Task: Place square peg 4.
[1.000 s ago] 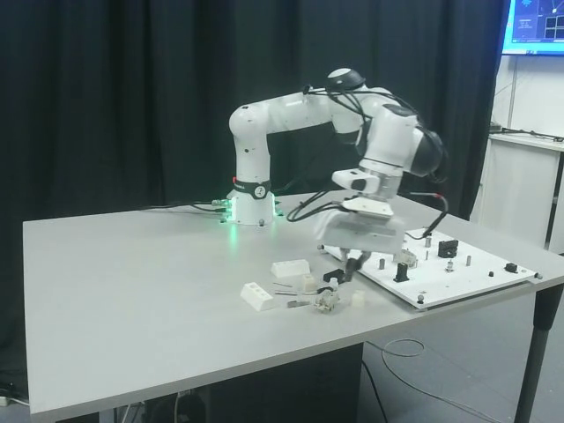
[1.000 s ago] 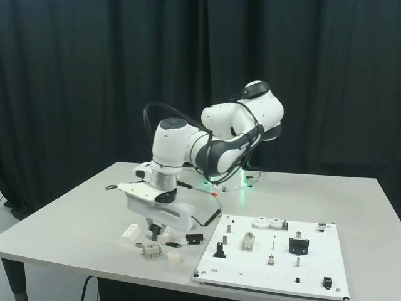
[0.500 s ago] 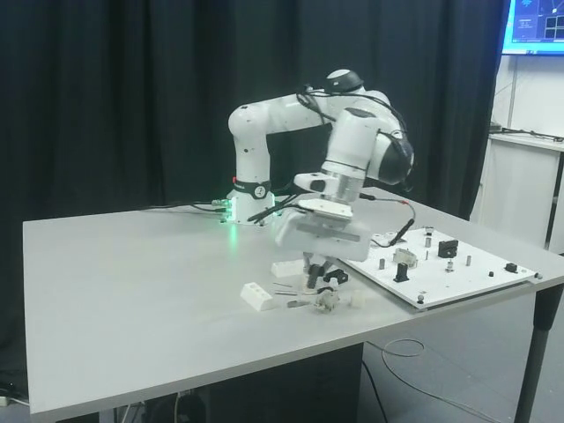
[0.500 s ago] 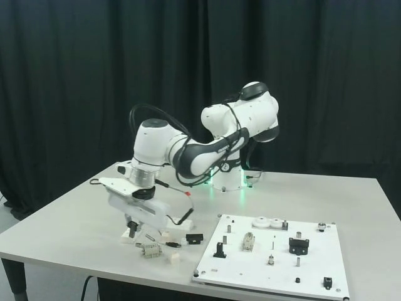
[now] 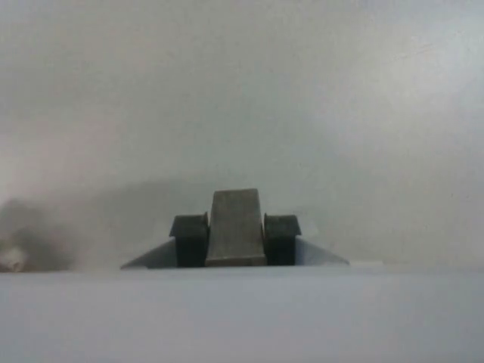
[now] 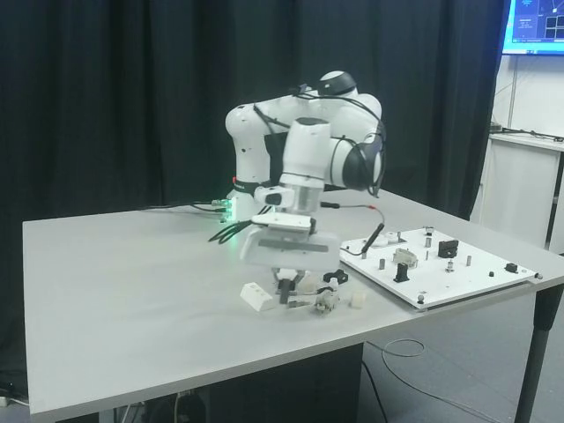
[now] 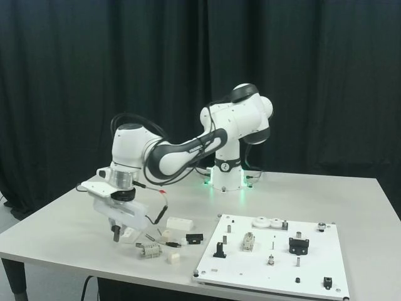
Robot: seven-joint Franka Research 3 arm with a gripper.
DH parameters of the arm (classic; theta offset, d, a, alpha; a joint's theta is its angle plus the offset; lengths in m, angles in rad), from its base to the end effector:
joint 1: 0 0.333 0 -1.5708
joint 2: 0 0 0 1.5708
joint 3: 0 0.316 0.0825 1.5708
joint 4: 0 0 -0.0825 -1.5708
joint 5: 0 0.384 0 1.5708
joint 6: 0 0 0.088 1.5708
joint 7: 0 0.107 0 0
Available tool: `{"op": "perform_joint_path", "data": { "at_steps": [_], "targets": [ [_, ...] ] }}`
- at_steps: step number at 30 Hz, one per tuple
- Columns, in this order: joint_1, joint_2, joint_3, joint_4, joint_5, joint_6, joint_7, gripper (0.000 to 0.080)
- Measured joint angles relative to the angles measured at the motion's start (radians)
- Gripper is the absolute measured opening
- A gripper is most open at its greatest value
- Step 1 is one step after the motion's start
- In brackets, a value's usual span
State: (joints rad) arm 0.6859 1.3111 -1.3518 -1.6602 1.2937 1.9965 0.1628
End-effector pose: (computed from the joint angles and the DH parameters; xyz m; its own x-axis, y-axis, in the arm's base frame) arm 0.6480 -0.2032 0.2390 0.4717 -0.8605 0.1925 -0.8768 -0.4809 -0.0011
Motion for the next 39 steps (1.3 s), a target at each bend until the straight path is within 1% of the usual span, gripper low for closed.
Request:
{"op": "perform_joint_path", "data": {
  "at_steps": [4, 7, 19, 23, 33, 34, 39],
  "targets": [
    [-0.03, 0.0, 0.019, 0.007, 0.024, 0.001, -0.035, 0.0154],
    [-0.049, 0.001, 0.033, 0.017, 0.034, 0.001, -0.049, 0.0154],
    [-0.095, 0.001, 0.075, 0.052, 0.034, 0.001, -0.055, 0.0153],
    [-0.101, 0.001, 0.08, 0.057, 0.033, 0.001, -0.076, 0.0153],
    [-0.113, 0.001, 0.077, 0.072, 0.018, 0.001, -0.087, 0.0153],
    [-0.114, 0.001, 0.076, 0.075, 0.016, 0.0, -0.087, 0.0628],
    [-0.115, 0.001, 0.064, 0.087, 0.005, -0.006, -0.087, 0.0628]
  ]
}}
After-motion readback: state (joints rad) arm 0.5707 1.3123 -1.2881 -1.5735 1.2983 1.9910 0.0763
